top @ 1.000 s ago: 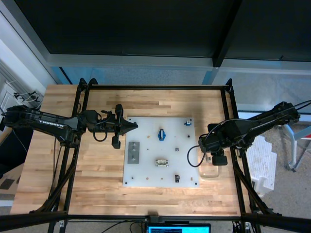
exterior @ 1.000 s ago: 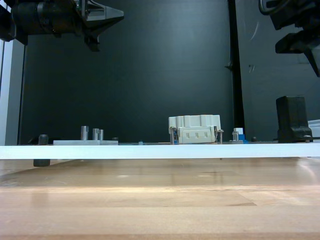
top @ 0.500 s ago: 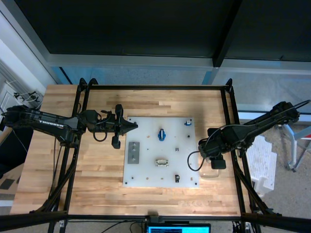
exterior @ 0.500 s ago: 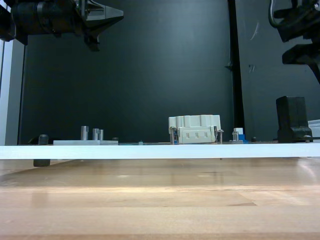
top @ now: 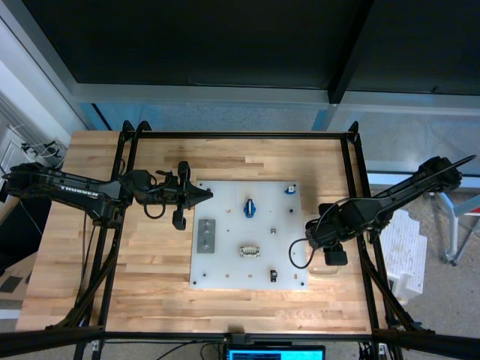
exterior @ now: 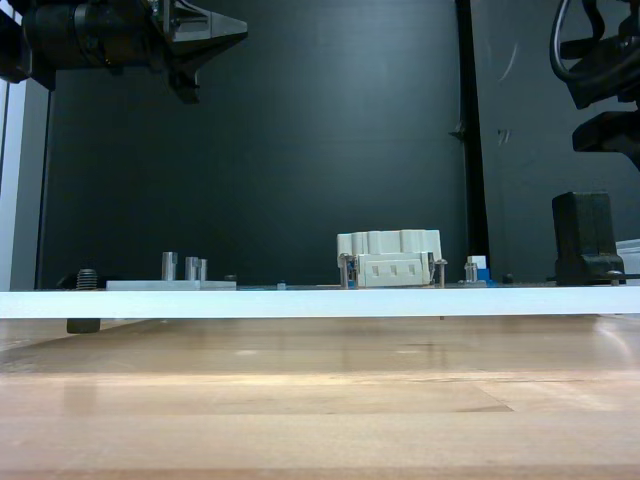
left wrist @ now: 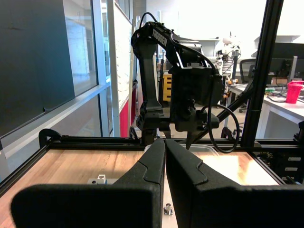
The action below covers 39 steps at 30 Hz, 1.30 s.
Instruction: Pick the 16mm bar and install on taskboard
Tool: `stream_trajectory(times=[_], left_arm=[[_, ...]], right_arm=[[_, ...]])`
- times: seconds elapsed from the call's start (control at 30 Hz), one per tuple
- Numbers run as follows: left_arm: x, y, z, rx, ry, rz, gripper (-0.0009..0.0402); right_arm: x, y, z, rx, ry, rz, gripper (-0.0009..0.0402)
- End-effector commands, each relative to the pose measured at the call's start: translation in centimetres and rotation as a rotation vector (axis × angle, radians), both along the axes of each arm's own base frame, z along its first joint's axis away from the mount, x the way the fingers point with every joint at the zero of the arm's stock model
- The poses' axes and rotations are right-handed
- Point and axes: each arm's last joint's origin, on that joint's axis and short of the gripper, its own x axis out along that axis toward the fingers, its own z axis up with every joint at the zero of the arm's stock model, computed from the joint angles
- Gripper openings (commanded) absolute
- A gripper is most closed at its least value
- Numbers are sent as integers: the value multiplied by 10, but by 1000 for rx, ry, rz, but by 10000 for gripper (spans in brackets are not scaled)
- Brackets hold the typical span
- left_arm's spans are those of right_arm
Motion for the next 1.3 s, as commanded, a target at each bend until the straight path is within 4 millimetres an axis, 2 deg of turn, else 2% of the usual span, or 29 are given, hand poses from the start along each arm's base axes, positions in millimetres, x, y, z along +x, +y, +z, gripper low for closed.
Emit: stream_trajectory(times=[0.03,0.7,1.3], left_arm=[[0,0,0,0,0,0,0],[0,0,0,0,0,0,0],[0,0,0,0,0,0,0]], right_arm=[[3,3,-3,-4,7,6,208],[1,12,-20,-14,15,25,208],[-3,11,-41,-7,2,30,208]])
